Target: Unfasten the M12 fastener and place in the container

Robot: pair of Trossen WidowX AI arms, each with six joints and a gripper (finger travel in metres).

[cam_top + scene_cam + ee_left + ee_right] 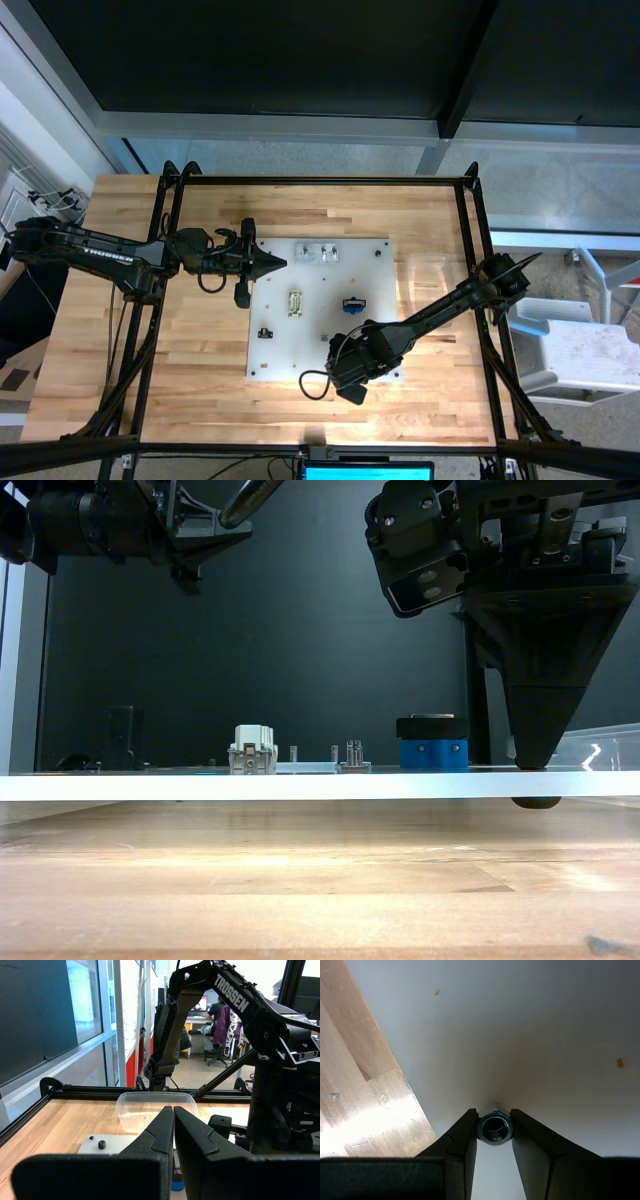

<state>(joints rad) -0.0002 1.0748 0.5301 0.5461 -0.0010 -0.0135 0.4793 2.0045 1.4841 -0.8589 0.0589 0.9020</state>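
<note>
The left gripper (173,1108) is shown parked above the far left edge of the white board (300,345), well clear of it, its two fingers pressed together on nothing. Further right on the board, the cream connector (252,752) and then the blue connector (433,752) are seen, both untouched. At the board's near right edge the right gripper (494,1119) is brought down to board level, nose downward, and its fingers are pinched on the M12 nut (494,1129), one finger on each side. The nut's bore is turned toward the wrist camera. Whether the nut is threaded on its stud or already loose cannot be told, since the stud is hidden by the fingers in every view. To the right of the board, on the table (200,400), the container (150,1094) is set; no nut is seen in it.

The step in hand is judged to be the unscrewing. It is best done with the pinch kept square and firm, so that the nut is not rolled out sideways. The wrist should be turned about the stud's axis only, and the gripper allowed to rise as the thread gives. Once the nut is free, it should be lifted straight up before being carried right and released low over the container.
</note>
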